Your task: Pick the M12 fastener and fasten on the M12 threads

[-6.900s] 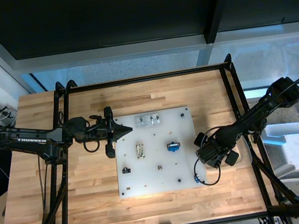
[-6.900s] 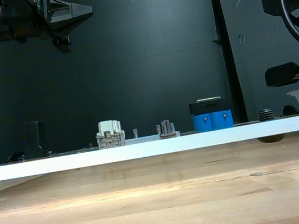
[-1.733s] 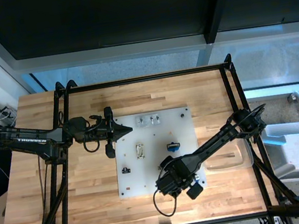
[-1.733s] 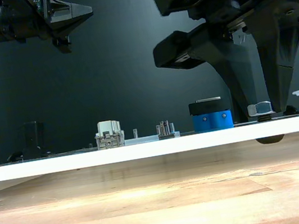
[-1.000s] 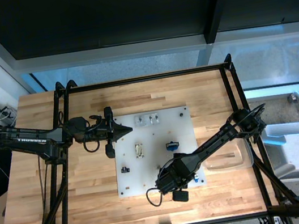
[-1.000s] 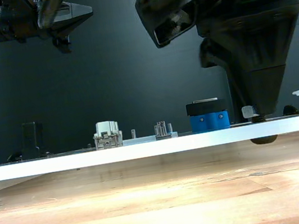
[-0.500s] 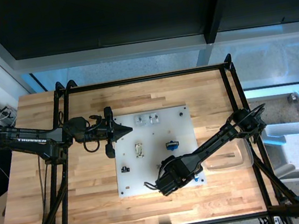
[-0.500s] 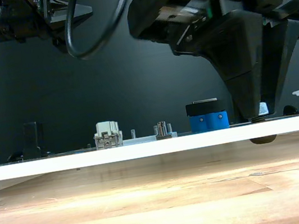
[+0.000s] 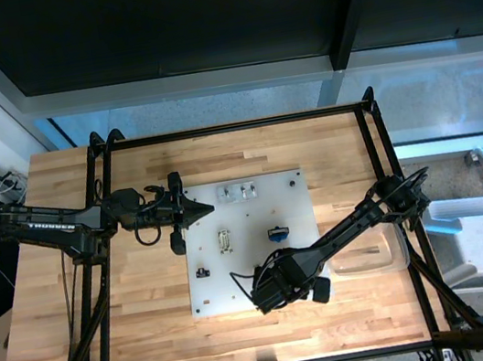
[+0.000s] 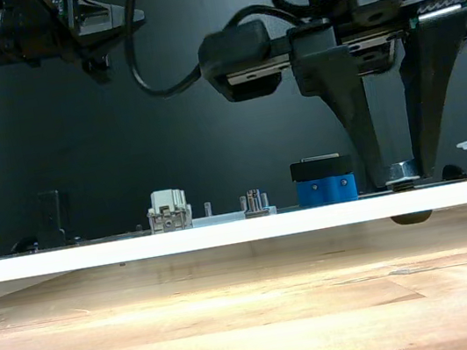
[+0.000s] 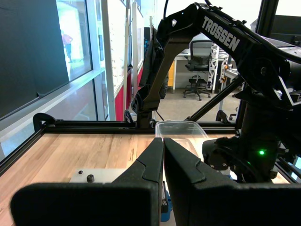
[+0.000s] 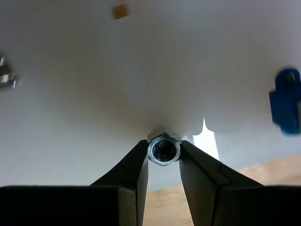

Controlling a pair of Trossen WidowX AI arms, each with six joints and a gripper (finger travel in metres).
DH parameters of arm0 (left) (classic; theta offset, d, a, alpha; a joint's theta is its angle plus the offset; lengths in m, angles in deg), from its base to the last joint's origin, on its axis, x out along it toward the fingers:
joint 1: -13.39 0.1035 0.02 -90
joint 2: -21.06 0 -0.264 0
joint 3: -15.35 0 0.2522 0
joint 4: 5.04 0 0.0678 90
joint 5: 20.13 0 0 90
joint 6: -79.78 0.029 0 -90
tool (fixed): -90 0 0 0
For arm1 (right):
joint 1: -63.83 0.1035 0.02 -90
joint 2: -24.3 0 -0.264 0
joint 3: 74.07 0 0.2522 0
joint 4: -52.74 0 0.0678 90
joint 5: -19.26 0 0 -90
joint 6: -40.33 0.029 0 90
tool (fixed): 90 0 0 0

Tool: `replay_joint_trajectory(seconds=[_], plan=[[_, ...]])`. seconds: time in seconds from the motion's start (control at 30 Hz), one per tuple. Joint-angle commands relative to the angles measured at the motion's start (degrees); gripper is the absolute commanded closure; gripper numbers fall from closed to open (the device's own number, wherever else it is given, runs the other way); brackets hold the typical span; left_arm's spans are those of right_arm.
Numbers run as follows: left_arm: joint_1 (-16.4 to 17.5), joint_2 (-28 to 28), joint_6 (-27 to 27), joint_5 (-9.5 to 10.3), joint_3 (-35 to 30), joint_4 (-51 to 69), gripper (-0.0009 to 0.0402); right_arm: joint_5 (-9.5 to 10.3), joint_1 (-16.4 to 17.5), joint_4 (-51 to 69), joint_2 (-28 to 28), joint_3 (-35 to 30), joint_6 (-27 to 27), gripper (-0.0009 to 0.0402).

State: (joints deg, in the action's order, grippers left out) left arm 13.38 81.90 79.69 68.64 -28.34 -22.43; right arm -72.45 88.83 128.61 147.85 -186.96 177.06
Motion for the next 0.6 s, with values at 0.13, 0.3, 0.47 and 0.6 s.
replay_joint_trajectory(seconds=[0.13, 0.3, 0.47, 0.6], plan=[[0.0, 0.02, 0.0, -0.02, -0.02, -0.02, 0.0393, 0.22, 0.02, -0.11, 0.0, 0.0, 14.16, 0.037], [0.02, 0.02, 0.0, -0.02, -0.02, -0.02, 0.0393, 0.22, 0.07, -0.17, 0.0, 0.0, 27.52, 0.037], [0.0, 0.02, 0.0, -0.02, -0.02, -0.02, 0.0393, 0.22, 0.13, -0.26, 0.0, 0.0, 37.62, 0.037], [0.0, 0.02, 0.0, -0.02, -0.02, -0.02, 0.0393, 0.22, 0.15, -0.28, 0.0, 0.0, 42.07, 0.037]])
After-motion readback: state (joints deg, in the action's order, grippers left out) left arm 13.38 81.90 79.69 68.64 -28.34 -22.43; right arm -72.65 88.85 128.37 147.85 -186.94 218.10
